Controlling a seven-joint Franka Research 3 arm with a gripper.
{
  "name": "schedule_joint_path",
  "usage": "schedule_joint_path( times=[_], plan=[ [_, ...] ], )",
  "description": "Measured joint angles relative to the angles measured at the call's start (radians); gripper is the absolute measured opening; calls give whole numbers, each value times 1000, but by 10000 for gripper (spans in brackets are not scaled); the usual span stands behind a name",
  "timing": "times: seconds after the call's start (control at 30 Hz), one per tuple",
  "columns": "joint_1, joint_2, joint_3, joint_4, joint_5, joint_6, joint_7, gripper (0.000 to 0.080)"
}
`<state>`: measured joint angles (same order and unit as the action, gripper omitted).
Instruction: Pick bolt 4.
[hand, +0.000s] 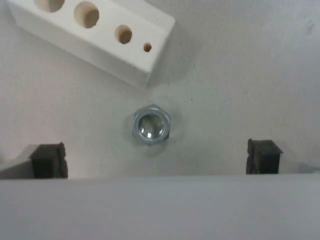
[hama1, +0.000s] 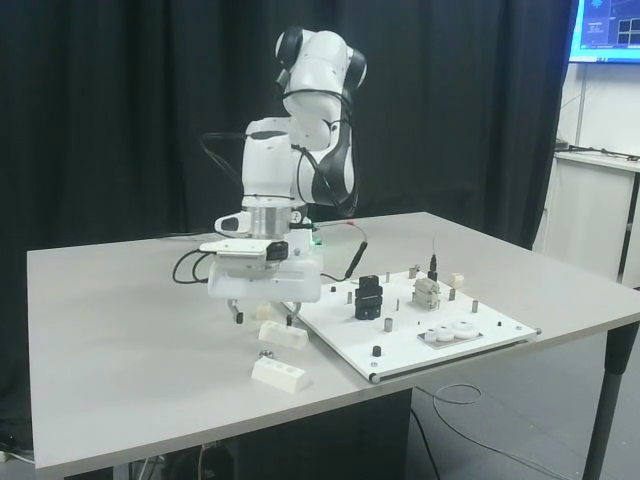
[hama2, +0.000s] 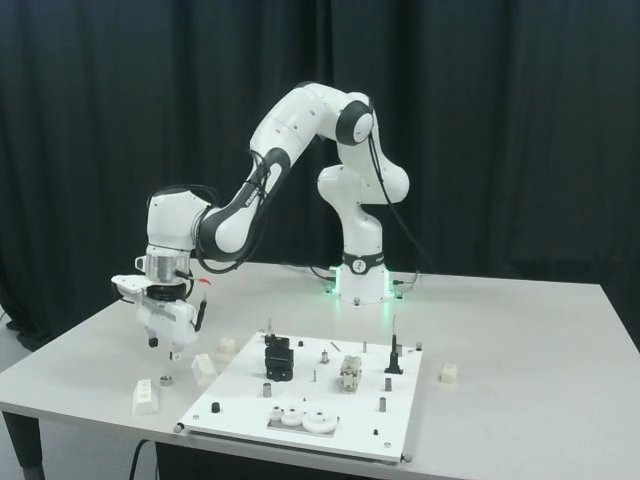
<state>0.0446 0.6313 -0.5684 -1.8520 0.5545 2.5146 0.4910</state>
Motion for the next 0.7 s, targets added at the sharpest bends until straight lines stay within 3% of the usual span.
schedule_joint_path(
  times=[0.43,0.7],
  plan=[
    [-53,56,57,54,2,-19,-17,800],
    [-55,80,64,64,2,-31,-32,800]
  ],
)
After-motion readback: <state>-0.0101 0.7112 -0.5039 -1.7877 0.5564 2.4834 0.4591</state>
